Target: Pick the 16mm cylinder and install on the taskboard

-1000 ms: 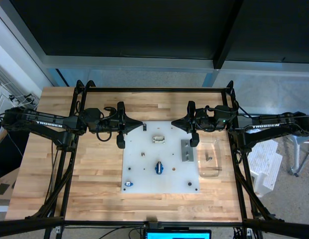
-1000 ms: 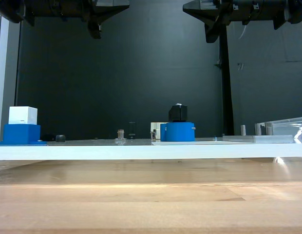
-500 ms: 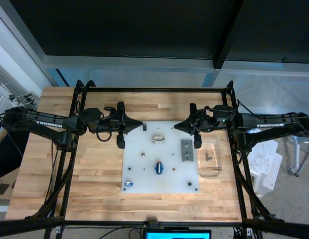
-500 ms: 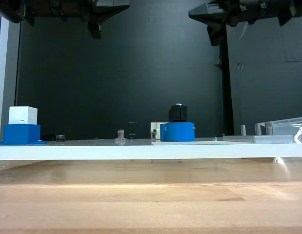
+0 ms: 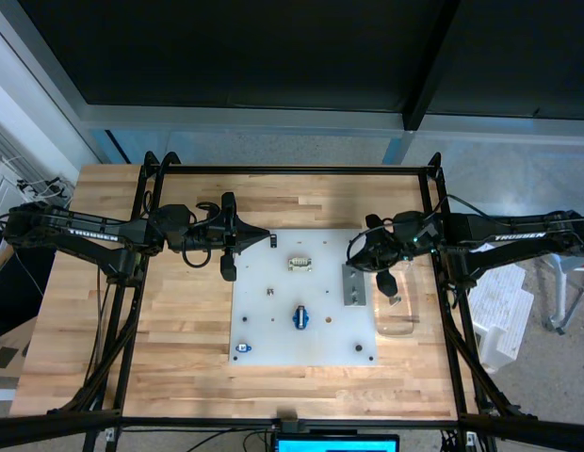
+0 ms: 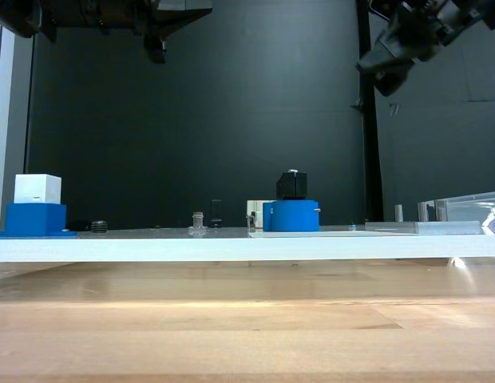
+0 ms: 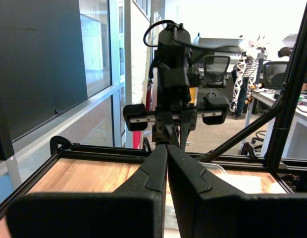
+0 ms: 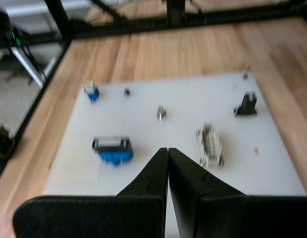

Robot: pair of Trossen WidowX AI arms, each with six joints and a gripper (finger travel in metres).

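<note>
The tiny short grey metal 16mm cylinder (image 5: 394, 299) sat inside the clear plastic tray (image 5: 406, 327), which lay on the wooden table (image 5: 179, 320) just beside the 3 o'clock edge of the large white square taskboard (image 5: 264, 330). Nothing touched the peg.

On the plate, the grey rectangular metal block (image 5: 353, 283) lay toward 3 o'clock, close to the tray side. The beige connector (image 5: 298, 263) sat toward 12 o'clock, and the blue upright fitting (image 5: 300, 317) stood near the middle, at 6 o'clock from the connector.

The right gripper (image 5: 354, 252) hung in the air over the board's 2 o'clock area, near the far end of the grey block, at about 10 o'clock from the tray. It was tilted downward and pointed toward 9 o'clock across the plate. The low view showed it well above the board. Seen from its own wrist camera, its two black fingers (image 8: 156, 171) were pressed together with nothing between them.

The left gripper (image 5: 265, 233) hovered high at the board's 10 o'clock corner, pointing toward 3 o'clock. Its fingers (image 7: 153, 171) were likewise closed against each other and empty.
</note>
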